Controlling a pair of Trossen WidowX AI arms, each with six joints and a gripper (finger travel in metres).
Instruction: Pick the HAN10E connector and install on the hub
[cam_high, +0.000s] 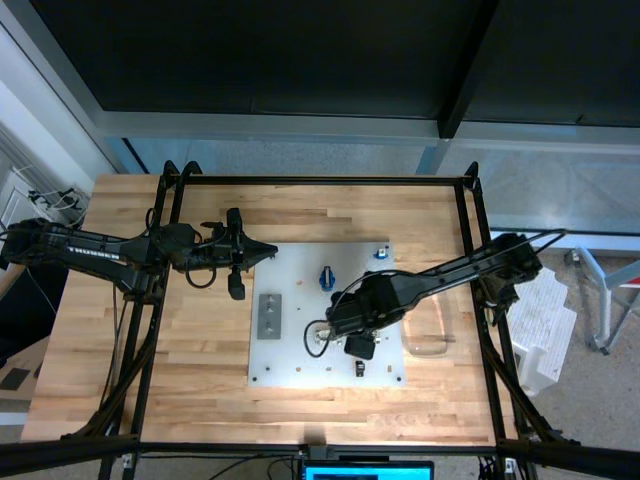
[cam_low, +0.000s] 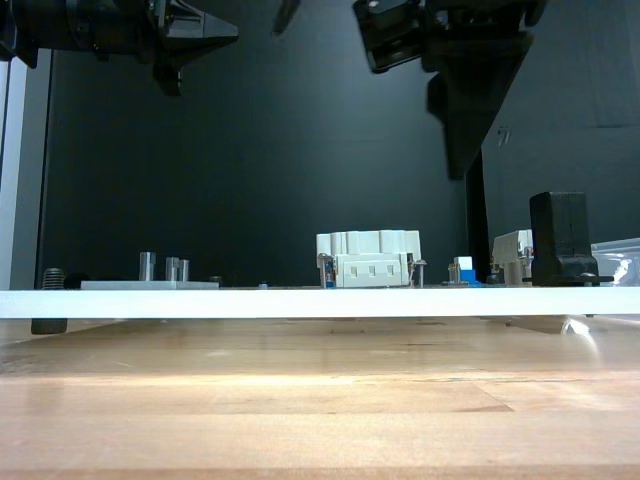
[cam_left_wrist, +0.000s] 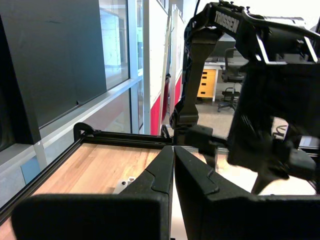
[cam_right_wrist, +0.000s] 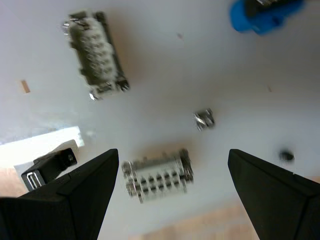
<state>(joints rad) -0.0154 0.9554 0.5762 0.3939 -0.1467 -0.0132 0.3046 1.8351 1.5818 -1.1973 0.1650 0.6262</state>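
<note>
Barely begun: R hand (cam_right_wrist: 173, 155) wide, empty, over connector (cam_right_wrist: 157, 175); hub (cam_right_wrist: 95, 55) unfilled. L hand (cam_left_wrist: 173, 150) pinched closed, parked aside. Pick+seat to do.

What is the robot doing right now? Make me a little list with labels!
Left gripper: shut, raised by the white board's far left corner
Right gripper: open, raised over the board
Connector: lying on the board, showing between the right gripper's fingers, untouched
Hub: on the board, apart from the connector
Held: nothing

White TROSSEN lettering (cam_left_wrist: 227, 21), black left gripper (cam_left_wrist: 173, 148), black right gripper (cam_right_wrist: 173, 151), wedge-shaped fingers (cam_right_wrist: 75, 195)
</note>
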